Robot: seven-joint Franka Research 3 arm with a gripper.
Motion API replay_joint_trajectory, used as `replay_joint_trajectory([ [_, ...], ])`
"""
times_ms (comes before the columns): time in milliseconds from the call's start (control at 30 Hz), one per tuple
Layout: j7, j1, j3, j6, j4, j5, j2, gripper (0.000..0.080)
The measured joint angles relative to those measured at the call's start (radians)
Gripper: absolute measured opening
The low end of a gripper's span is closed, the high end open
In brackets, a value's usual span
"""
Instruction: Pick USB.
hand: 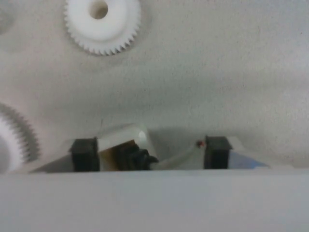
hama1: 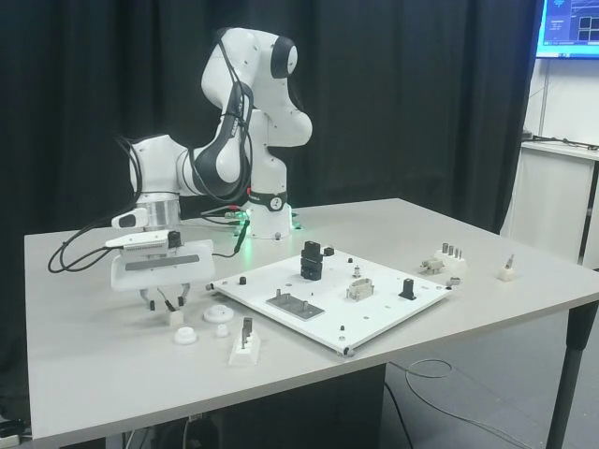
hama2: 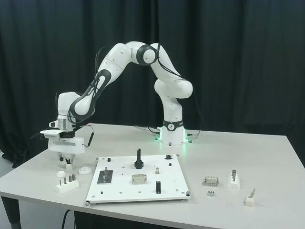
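Wrist view: we see two black fingertip pads [hand: 85, 153] low over the grey tabletop [hand: 203, 82], with the USB plug [hand: 126, 147] lying between them, close against one pad and tilted.
Fingers: we read them as spread apart, not yet clamped; a clear gap remains between the plug and the far pad.
USB: in the first room view it is a small white piece [hama1: 173, 316] right under the gripper [hama1: 165, 299], at about 9 o'clock from the white board [hama1: 328, 297].
Neighbours: two white gears lie close by, one [hand: 102, 23] well clear of the pads, another [hand: 17, 142] just beside one pad; in the second room view a gear [hama2: 85, 170] sits at roughly 3 o'clock from the gripper [hama2: 65, 161].
Step in hand: we judge this to be the final approach, the arm low and straddling the plug.
Next move: we think it calls for squeezing squarely on the plug's body, then a straight lift.
Risk: we suspect the off-centre, tilted plug could twist or slip as the pads meet it.
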Motion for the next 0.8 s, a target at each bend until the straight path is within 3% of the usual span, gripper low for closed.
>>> replay_joint_trajectory([
  [133, 0.0, 0.0, -0.002, -0.009, 0.004, 0.0, 0.0, 0.054],
  [167, 0.0, 0.0, -0.003, -0.013, 0.005, 0.0, 0.0, 0.0382],
  [300, 0.0, 0.0, -0.005, -0.033, 0.012, 0.0, 0.0, 0.0382],
  [333, 0.0, 0.0, -0.006, -0.038, 0.014, 0.0, 0.0, 0.0186],
  [600, 0.0, 0.0, -0.009, -0.078, 0.029, 0.0, -0.004, 0.0186],
  [633, 0.0, 0.0, -0.009, -0.081, 0.03, 0.0, -0.005, 0.0073],
  [800, 0.0, 0.001, -0.009, -0.112, 0.04, 0.0, -0.02, 0.0073],
])
